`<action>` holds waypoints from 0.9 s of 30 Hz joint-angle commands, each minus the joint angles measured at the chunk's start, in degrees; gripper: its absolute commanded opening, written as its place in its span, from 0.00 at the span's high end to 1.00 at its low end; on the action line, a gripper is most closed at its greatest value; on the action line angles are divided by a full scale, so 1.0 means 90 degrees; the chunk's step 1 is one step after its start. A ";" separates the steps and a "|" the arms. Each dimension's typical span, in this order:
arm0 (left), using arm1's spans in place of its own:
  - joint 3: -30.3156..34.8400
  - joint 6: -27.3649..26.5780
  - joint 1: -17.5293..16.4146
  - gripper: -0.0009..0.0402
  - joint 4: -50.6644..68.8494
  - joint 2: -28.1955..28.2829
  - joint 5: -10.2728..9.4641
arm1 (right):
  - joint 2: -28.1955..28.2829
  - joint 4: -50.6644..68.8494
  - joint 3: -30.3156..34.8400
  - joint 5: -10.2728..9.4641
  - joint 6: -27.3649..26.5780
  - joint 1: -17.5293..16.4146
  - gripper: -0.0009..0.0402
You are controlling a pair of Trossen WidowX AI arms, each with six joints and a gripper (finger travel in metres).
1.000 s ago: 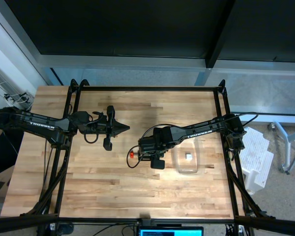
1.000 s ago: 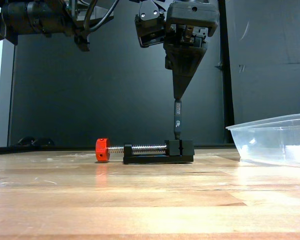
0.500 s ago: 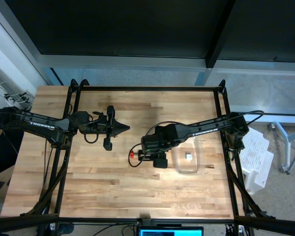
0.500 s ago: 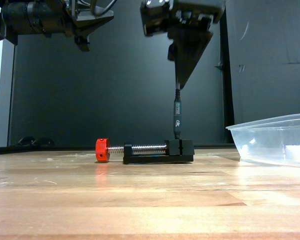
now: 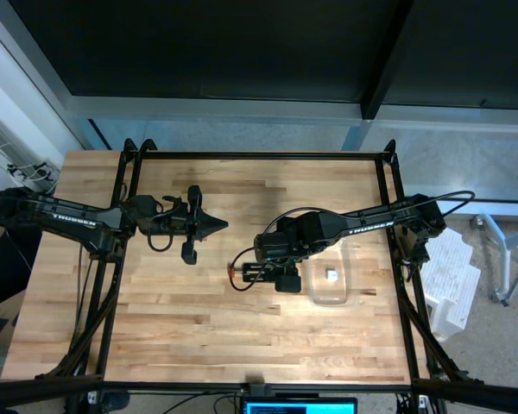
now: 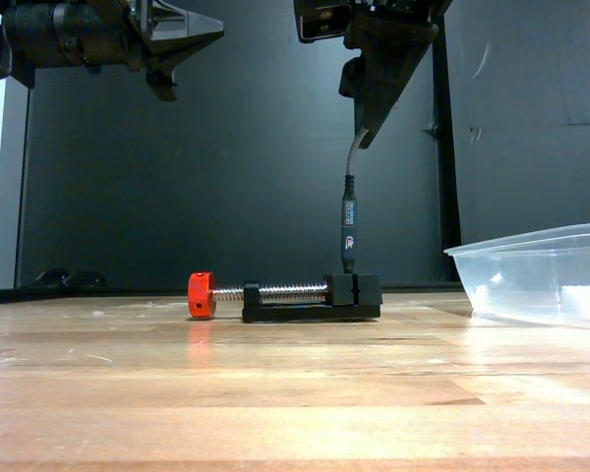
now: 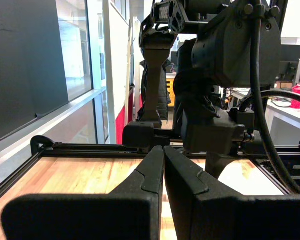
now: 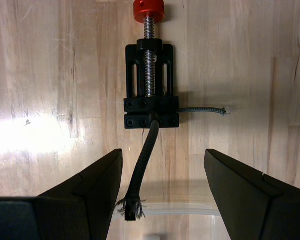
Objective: Pick the USB-C connector and install on taskboard
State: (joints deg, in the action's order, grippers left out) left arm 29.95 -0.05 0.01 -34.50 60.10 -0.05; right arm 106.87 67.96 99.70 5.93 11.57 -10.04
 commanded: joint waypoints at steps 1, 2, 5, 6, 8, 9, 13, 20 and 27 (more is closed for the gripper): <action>0.0000 0.0002 -0.0002 0.98 -0.0002 0.0002 0.0002 | -0.0029 0.0027 0.0007 0.0000 -0.0022 -0.0010 0.43; 0.0000 0.0002 0.0000 0.98 -0.0002 0.0002 0.0002 | -0.0063 0.0053 0.0007 0.0000 -0.0056 -0.0010 0.44; 0.0000 0.0002 -0.0002 0.98 -0.0002 0.0002 0.0002 | -0.0279 0.0087 0.0007 -0.0214 -0.0068 0.0002 0.46; 0.0000 0.0002 0.0000 0.98 -0.0002 0.0002 0.0002 | -0.0381 0.0046 0.0007 -0.0287 -0.0090 0.0027 0.47; 0.0000 0.0002 0.0000 0.98 -0.0002 0.0002 0.0002 | -0.0605 -0.0058 0.0007 -0.0279 -0.0148 0.0051 0.48; 0.0000 0.0002 -0.0002 0.98 -0.0002 0.0002 0.0002 | -0.0721 -0.0138 0.0007 -0.0272 -0.0192 0.0070 0.49; 0.0000 0.0002 -0.0002 0.98 -0.0002 0.0002 0.0002 | -0.1205 -0.0617 -0.0051 -0.0279 -0.0500 0.0197 0.52; 0.0000 0.0002 -0.0002 0.98 -0.0002 0.0002 0.0002 | -0.2188 -0.1943 -0.0729 -0.0338 -0.0920 0.0593 0.61; 0.0000 0.0002 0.0000 0.98 -0.0005 0.0002 0.0002 | -0.3337 -0.3895 -0.2307 -0.0610 -0.1175 0.0899 0.75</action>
State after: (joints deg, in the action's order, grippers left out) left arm 29.93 -0.03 0.01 -34.52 60.10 -0.05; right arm 78.63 36.42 81.67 1.13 1.26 -2.35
